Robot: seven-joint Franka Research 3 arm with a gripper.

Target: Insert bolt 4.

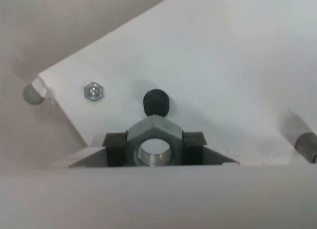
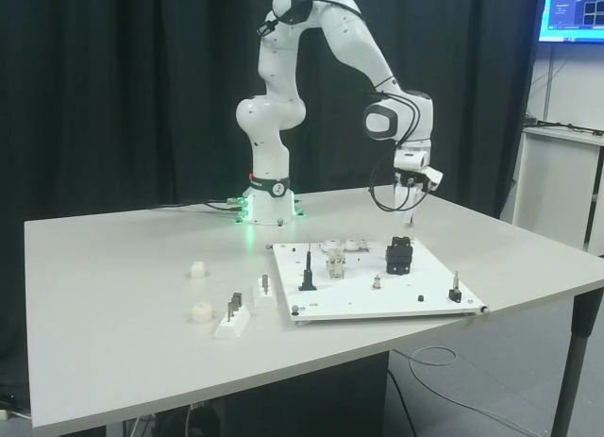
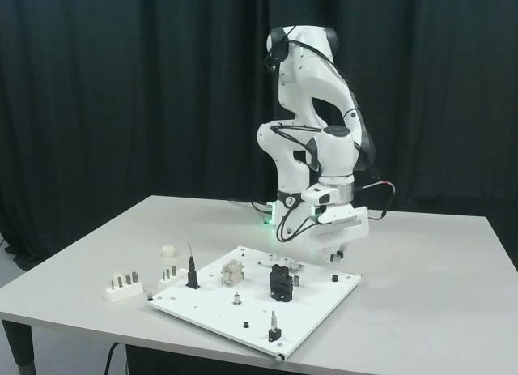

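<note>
Hanging over the far corner of the board (image 3: 320, 306), the gripper (image 1: 154, 151) had a grey hex piece (image 1: 154, 145) pinched between its black pads (image 1: 115, 149), closed snug on two opposite flats. Seen from the wrist, that piece showed a threaded bore looking up at the camera, so it read more as a nut than a bolt; whether it was bolt 4 itself I could not tell. Gripping it across the flats made sense: it kept the piece from twisting and left the axis pointing straight down at the board.

Just beyond it sat a black round post (image 1: 156, 102), close but apart, and probably the target; the hex piece was not yet over it, and looked clear of the board. A small nut (image 1: 93, 91) sat near the board's corner, off to one side.

From the room views the arm (image 2: 321, 41) reached down from high up, wrist near vertical, gripper (image 3: 334, 252) low over the board's back edge. A black block (image 3: 280, 283) and a thin black pin (image 3: 192, 271) stood elsewhere on the board. Spare bolts waited in their white holders (image 3: 123, 290) on the table (image 3: 437, 310), well apart
</note>
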